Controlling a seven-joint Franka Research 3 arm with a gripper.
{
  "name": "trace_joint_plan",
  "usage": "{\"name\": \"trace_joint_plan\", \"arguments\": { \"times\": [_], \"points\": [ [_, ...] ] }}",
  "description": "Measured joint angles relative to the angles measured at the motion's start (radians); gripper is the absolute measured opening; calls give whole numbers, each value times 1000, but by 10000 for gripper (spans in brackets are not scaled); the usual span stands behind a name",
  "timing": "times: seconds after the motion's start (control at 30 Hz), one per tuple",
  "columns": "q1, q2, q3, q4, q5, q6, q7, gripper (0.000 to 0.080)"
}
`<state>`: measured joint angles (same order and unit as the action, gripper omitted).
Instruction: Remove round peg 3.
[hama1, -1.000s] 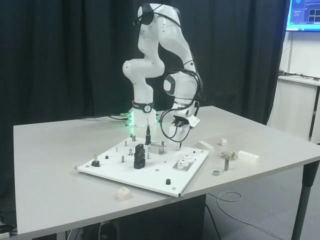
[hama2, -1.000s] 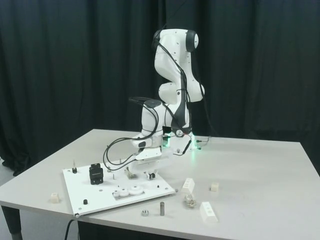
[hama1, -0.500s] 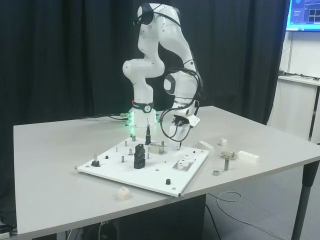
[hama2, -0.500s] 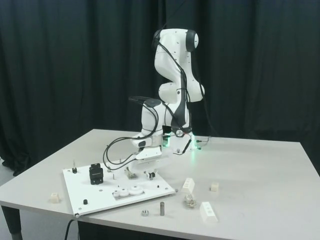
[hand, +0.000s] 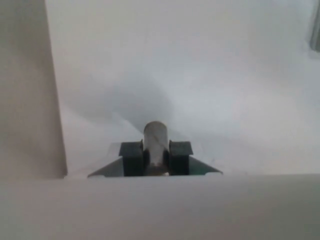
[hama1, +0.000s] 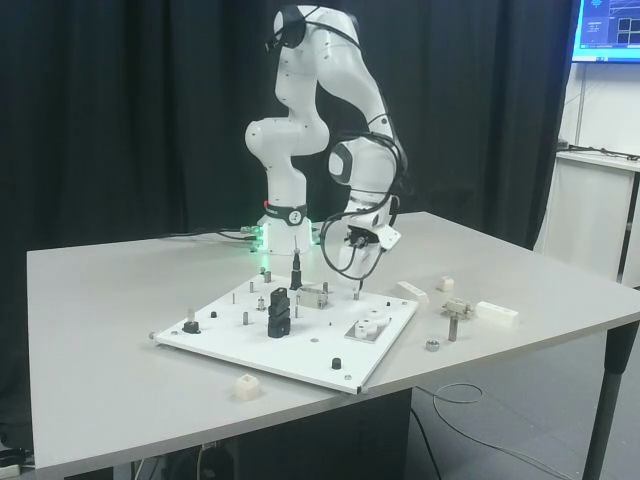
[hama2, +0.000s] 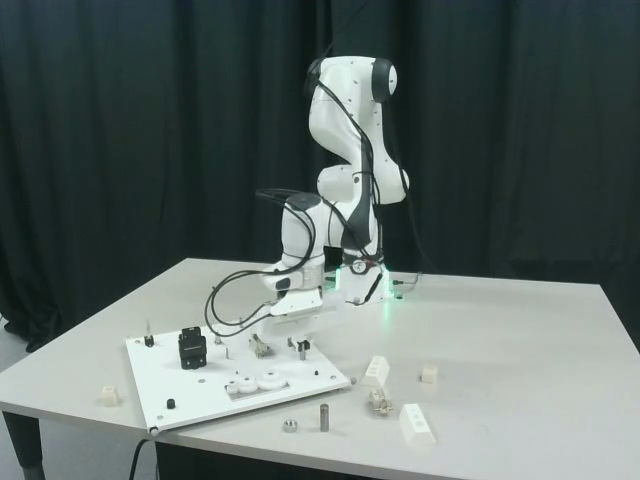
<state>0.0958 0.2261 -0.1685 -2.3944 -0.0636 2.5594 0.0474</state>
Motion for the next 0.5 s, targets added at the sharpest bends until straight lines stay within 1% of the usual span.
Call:
{"name": "trace_joint_plan", "arguments": {
  "times": [0.4, 0.5],
  "points": [
    [0, -65, -1, 24, -2, -95, -2, 104],
    [0, -79, -1, 31, -2, -112, -2, 104]
  ]
}}
